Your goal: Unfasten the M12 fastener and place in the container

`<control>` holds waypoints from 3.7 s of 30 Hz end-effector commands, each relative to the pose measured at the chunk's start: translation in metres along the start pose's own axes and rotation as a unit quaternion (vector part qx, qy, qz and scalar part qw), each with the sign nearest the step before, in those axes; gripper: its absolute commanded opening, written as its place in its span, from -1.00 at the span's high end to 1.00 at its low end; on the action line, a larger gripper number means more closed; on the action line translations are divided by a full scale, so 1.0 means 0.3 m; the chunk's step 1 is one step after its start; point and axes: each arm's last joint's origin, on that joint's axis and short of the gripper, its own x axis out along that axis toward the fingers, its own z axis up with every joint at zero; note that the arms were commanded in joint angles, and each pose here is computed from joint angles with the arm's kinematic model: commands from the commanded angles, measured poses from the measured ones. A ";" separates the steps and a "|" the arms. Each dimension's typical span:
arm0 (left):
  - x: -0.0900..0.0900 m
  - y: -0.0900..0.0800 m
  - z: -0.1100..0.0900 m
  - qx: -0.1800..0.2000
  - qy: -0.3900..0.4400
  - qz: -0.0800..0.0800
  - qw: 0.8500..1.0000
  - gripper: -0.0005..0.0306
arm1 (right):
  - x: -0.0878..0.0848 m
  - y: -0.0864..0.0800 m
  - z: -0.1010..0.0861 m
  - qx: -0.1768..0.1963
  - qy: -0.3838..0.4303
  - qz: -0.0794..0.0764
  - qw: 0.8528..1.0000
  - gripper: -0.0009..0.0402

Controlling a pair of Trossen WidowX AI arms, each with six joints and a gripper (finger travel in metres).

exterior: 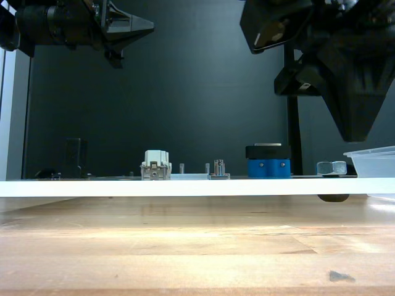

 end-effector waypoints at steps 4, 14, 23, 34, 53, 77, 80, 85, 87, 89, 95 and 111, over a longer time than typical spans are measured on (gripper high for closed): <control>0.000 0.000 0.000 0.000 0.000 0.000 1.000 0.96 | 0.039 0.016 0.011 -0.005 -0.003 0.029 1.000 0.96; 0.000 0.000 0.000 0.000 0.000 0.000 1.000 0.96 | 0.078 0.017 0.018 -0.011 -0.010 0.035 0.999 0.96; 0.000 0.000 0.000 0.000 -0.001 0.000 1.000 0.97 | 0.049 -0.029 -0.001 0.046 -0.051 -0.143 0.987 0.96; 0.000 0.000 0.000 0.000 0.000 0.000 1.000 0.96 | 0.043 -0.002 -0.002 0.049 -0.022 -0.047 0.997 0.96; 0.000 0.000 0.000 0.000 0.000 0.000 1.000 0.96 | 0.075 0.033 0.011 0.037 -0.008 0.034 0.999 0.96; 0.000 0.000 0.000 0.000 0.000 0.000 1.000 0.96 | 0.027 -0.006 -0.018 0.053 -0.011 -0.115 0.992 0.96; 0.000 0.000 0.000 0.000 0.000 0.000 1.000 0.96 | 0.022 0.005 -0.018 0.055 0.004 -0.079 0.995 0.96; 0.000 0.000 0.000 0.000 0.000 0.000 1.000 0.97 | 0.009 0.031 -0.002 0.054 0.012 -0.001 0.998 0.96; 0.000 0.000 0.000 0.000 0.000 0.000 1.000 0.96 | 0.007 0.042 0.005 0.053 0.013 0.032 0.998 0.96; 0.000 0.000 0.000 0.000 0.000 0.000 1.000 0.96 | 0.007 0.047 0.008 0.052 0.011 0.042 0.998 0.96; 0.000 0.000 0.000 0.000 0.000 0.000 1.000 0.97 | 0.032 0.049 0.014 0.034 0.007 0.037 0.999 0.96; 0.000 0.000 0.000 0.000 0.000 0.000 1.000 0.96 | 0.089 0.040 0.015 0.013 -0.005 0.030 0.999 0.96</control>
